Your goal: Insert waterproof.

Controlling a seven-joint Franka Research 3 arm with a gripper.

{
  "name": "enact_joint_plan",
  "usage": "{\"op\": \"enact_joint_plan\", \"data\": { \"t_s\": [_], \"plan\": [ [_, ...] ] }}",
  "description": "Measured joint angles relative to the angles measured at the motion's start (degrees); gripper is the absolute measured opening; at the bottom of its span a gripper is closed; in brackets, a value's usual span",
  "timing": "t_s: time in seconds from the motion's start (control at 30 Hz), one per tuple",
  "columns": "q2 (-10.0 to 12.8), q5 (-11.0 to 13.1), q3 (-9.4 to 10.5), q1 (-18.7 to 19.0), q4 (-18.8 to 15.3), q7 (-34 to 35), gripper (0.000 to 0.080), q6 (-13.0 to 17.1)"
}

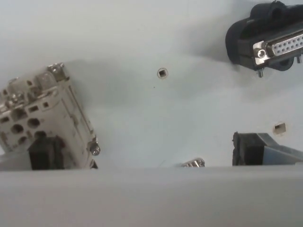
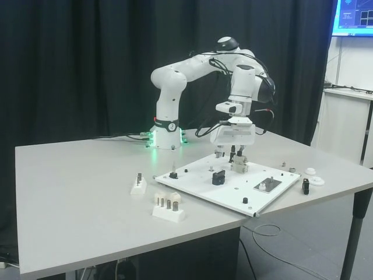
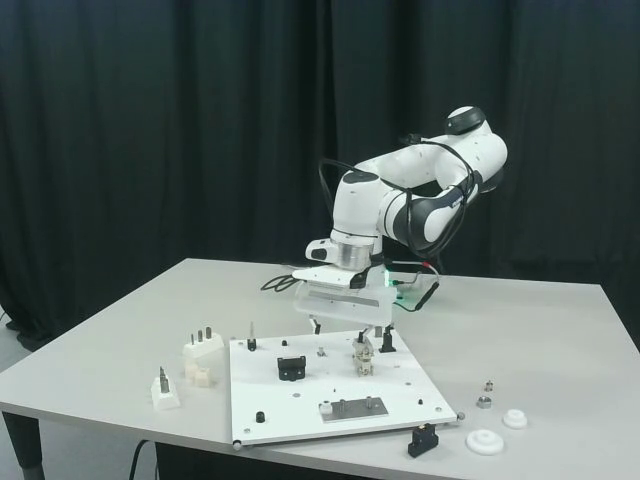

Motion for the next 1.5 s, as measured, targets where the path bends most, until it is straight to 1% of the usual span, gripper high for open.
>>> {"op": "enact_joint_plan", "data": {
  "t_s": [0.23, 0.4, 0.9, 1.13, 1.27, 1.5],
  "plan": [
    [0.0, 0.0, 0.15, -0.3, 0.3, 0.0, 0.0800, 0.3],
    [0.0, 0.1, 0.68, -0.9, 0.8, -0.1, 0.0800, 1.2],
    [0.0, 0.0, 0.84, -1.4, 1.5, -0.2, 0.0800, 0.8],
    [0.0, -1.3, 0.72, -1.4, 1.8, -0.8, 0.0800, 0.0],
    [0.0, -2.7, 0.52, -1.4, 2.0, -1.0, 0.0800, -1.1],
    [0.0, -3.5, 0.50, -1.2, 2.2, -1.0, 0.0800, -1.6]
  ]
}}
